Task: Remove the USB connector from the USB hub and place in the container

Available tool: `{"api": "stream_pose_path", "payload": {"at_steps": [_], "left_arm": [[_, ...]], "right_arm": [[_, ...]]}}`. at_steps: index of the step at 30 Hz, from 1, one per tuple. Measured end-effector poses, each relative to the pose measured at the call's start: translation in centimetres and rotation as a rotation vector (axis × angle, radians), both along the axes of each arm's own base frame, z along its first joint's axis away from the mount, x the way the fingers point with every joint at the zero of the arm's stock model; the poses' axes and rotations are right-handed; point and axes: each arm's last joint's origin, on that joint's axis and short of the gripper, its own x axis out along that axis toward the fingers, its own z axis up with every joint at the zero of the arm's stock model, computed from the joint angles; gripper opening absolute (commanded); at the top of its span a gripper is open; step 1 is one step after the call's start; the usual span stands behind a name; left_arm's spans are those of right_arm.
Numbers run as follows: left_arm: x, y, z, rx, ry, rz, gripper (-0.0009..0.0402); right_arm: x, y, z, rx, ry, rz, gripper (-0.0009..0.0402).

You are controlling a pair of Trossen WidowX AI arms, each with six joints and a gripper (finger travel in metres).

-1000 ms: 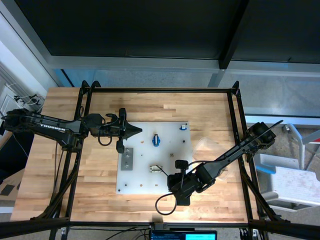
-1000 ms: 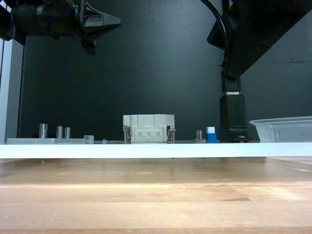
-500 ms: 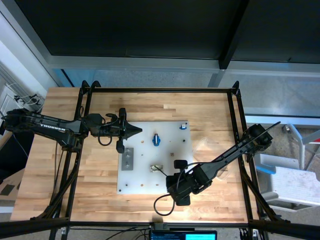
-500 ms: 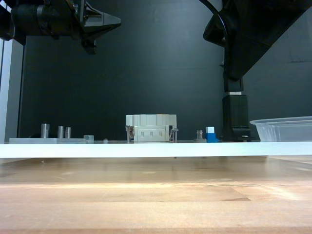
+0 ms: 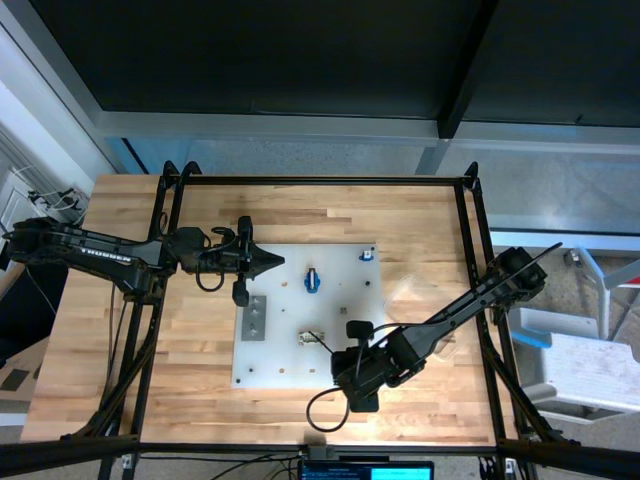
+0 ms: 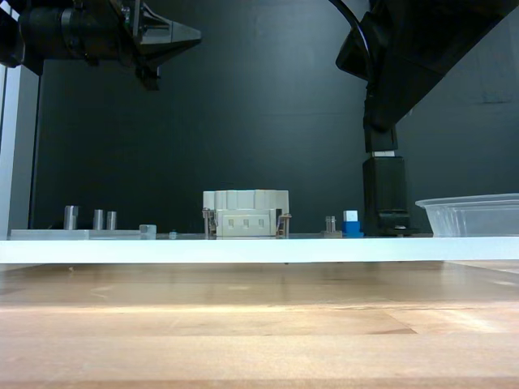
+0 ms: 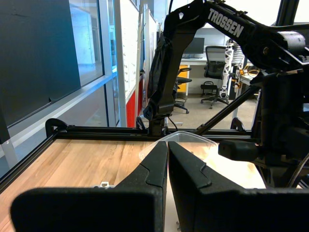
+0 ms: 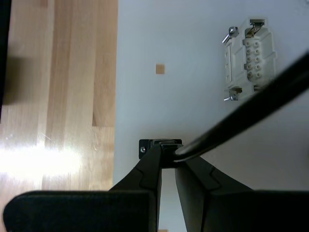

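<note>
Wooden surface [image 5: 200, 400] up front, pale planks catching a bright glare, and the white board [image 5: 270, 372] lies flat on it. Right at the board's near edge we have the right pincer [image 8: 168, 152], pointed straight down at the board. Its fingers are pressed in on the small dark plug of the USB connector [image 8: 241, 113], whose black cable slants away from between the tips. The plug sits at the USB hub [image 8: 146, 144], a little black socket directly under those tips, so the connector is at the hub and not in the tray. Just beyond the right pincer and a touch to its left stands a white multi-pin block [image 8: 251, 53], apart from the fingers. Further left of the pincer, a grey metal block [image 5: 258, 318] with holes rests on the board. Off to the pincer's right and a bit farther back sits the container [image 6: 470, 215], clear plastic, well apart from the plug, beside the board's right edge. Farther out again, well beyond the right pincer, a small blue part [image 5: 312, 280] stands on the board. And at the far left there's the left pincer [image 5: 278, 262], held high above the board with its fingers pressed together on nothing, touching nothing.
</note>
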Motion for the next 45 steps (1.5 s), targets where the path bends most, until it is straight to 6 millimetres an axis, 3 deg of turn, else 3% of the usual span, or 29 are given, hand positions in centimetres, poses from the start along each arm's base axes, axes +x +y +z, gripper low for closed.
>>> {"api": "stream_pose_path", "payload": {"at_steps": [26,45], "left_arm": [[0.0,0.0,0.0,0.000,0.000,0.000,0.0001],[0.0,0.0,0.0,0.000,0.000,0.000,0.0001]], "right_arm": [[-2.6,-0.1,0.1,0.014,-0.151,-0.057,0.0000],[-2.1,-0.3,0.1,0.023,-0.137,-0.032,0.0000]]}}
